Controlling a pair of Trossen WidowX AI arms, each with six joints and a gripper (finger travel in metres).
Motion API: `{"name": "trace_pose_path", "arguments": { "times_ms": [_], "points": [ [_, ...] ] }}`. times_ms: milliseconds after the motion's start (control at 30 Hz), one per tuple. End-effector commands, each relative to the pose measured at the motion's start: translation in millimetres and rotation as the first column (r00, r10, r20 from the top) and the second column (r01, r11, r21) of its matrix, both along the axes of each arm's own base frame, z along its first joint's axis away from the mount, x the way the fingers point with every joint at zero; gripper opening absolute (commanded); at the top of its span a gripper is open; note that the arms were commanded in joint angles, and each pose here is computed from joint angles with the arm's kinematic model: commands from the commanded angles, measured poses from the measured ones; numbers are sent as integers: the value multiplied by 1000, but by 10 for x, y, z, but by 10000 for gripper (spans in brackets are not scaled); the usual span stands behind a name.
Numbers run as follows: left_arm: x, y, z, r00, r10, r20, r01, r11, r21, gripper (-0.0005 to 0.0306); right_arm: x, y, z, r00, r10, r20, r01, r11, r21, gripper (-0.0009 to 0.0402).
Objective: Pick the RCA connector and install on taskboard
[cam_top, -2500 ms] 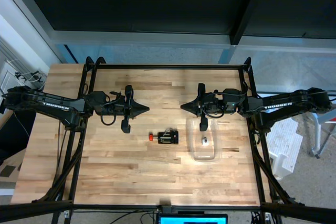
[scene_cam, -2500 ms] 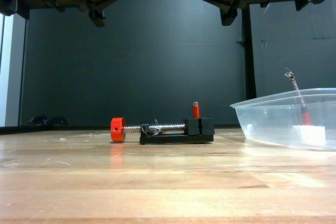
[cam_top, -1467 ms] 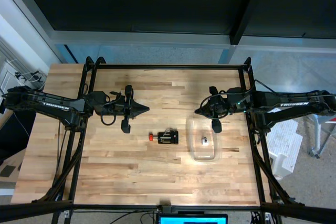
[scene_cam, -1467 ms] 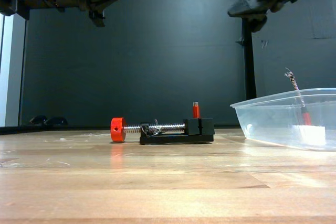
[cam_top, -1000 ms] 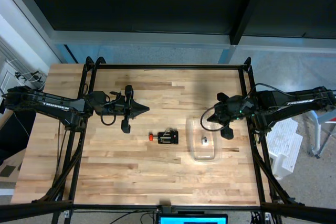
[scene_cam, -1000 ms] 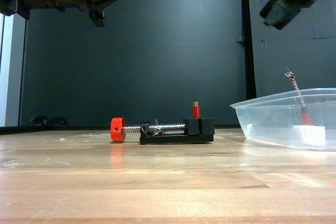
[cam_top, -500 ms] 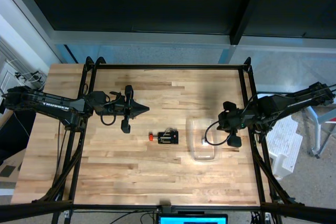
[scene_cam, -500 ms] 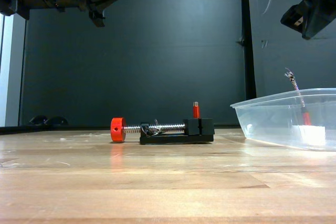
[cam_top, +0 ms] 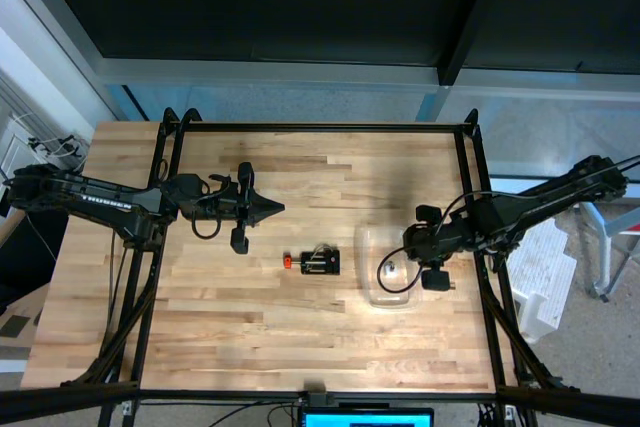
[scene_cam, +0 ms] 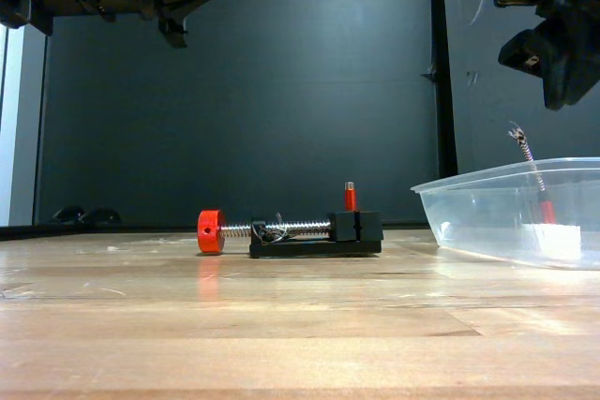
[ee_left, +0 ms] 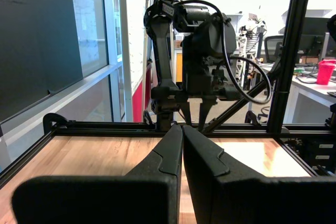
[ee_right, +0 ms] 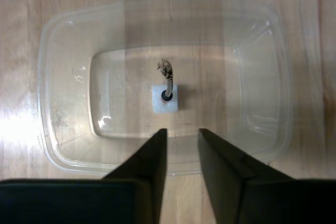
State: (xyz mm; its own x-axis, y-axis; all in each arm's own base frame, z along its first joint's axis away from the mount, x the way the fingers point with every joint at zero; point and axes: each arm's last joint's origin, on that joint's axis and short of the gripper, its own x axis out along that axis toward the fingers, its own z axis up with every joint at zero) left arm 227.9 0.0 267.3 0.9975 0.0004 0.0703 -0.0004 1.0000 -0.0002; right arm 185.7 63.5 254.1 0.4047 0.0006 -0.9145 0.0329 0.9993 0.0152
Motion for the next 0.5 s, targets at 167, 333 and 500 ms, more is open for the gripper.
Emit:
{"name": "trace_pose_path", "arguments": {
  "times_ms": [167, 333, 500],
  "points": [
    [0, 1, 0, 1000, 0, 0, 0, 1000, 0, 0, 130, 69, -143, 999, 5, -49, -6, 1000, -18, 145],
    [0, 1, 0, 1000, 0, 0, 0, 1000, 0, 0, 218, 106, -263, 995, 5, -95, -9, 999, -35, 152],
    [0, 1, 0, 1000, 0, 0, 0, 1000, 0, 0, 305, 140, -364, 993, -12, -115, 8, 999, -36, 164]
  ]
}}
